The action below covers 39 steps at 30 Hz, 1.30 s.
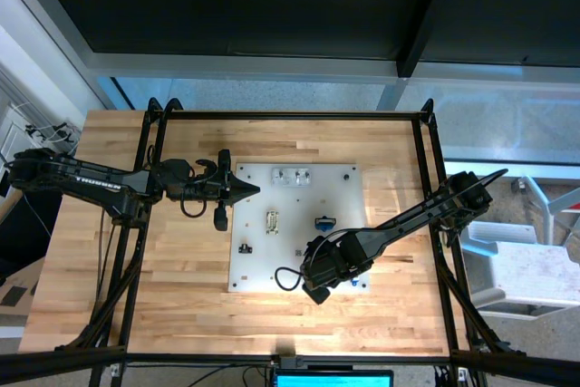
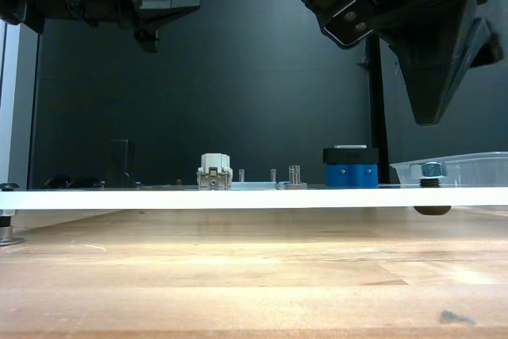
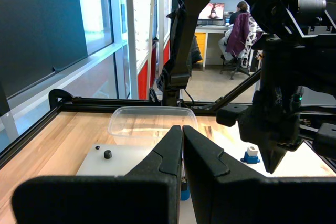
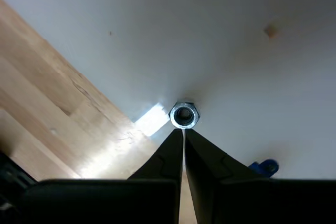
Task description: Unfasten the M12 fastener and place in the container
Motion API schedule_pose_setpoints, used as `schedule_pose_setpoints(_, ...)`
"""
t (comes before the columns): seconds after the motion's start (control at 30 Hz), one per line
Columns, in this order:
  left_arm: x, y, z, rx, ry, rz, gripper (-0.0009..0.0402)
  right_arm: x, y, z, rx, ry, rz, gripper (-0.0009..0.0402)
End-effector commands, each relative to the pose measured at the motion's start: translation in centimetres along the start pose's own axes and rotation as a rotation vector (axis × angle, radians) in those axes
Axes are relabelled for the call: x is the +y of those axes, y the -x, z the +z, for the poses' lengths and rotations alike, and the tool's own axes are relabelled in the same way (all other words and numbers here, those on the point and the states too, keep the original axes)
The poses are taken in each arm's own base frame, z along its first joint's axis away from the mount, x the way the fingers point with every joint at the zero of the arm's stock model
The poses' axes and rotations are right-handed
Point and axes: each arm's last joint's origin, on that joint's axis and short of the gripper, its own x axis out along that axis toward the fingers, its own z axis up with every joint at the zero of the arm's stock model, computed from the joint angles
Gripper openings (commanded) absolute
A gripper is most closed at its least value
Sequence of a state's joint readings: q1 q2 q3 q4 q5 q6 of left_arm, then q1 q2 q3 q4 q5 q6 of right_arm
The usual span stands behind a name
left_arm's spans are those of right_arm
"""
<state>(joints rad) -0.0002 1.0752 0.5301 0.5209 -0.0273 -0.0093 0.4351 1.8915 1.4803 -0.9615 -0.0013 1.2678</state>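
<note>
At the upper left of the low view, the left gripper (image 2: 195, 2) hangs high over the left edge of the white board (image 2: 159, 198). Its black wedge-shaped fingers (image 3: 168, 150) are pressed flat together with nothing between them. Along the board's matte top, moving rightward, stand a cream ribbed connector (image 2: 215, 174) and then a glossy blue block (image 2: 350, 175) with a black cap. Further right the M12 fastener (image 2: 431, 170), a small silver hexagonal nut, sits on its stud (image 2: 431, 182), on top of the black ribs. The right wrist view shows it on the bare white board with the stud's dark end in its bore. Directly above it the right gripper (image 2: 429, 119) hovers, its tapered black fingers (image 4: 168, 156) closed against each other and clear of the nut. At the right edge of the frame, behind the nut, lies the container (image 2: 476, 166), a translucent, rounded plastic tub on the wood-plank table (image 2: 238, 275).
</note>
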Motion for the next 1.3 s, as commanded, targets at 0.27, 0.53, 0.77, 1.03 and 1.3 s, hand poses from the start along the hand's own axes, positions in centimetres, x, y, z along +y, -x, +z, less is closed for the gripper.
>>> schedule_pose_setpoints(0.27, 0.0, 0.0, 0.0, 0.0, 0.0, 0.0, 0.0, 0.4, -0.4, -0.1, 0.02, -0.173, -0.043, 0.016)
schedule_pose_setpoints(0.53, 0.0, 0.0, 0.0, 0.0, 0.0, 0.0, 0.0, 1.4, -1.7, 0.2, 0.038, -0.226, -0.073, 0.0223)
schedule_pose_setpoints(0.77, 0.0, 0.0, 0.0, 0.0, 0.0, 0.0, 0.0, 1.5, -2.8, 0.3, 0.048, -0.285, -0.102, 0.0217)
schedule_pose_setpoints(1.03, 0.0, 0.0, 0.0, 0.0, 0.0, 0.0, 0.0, 1.5, -3.7, 0.6, 0.062, -0.305, -0.12, 0.0195)
schedule_pose_setpoints(1.3, 0.0, 0.0, 0.0, 0.0, 0.0, 0.0, 0.0, 1.4, -3.7, 1.0, 0.058, -0.313, -0.124, 0.0161)
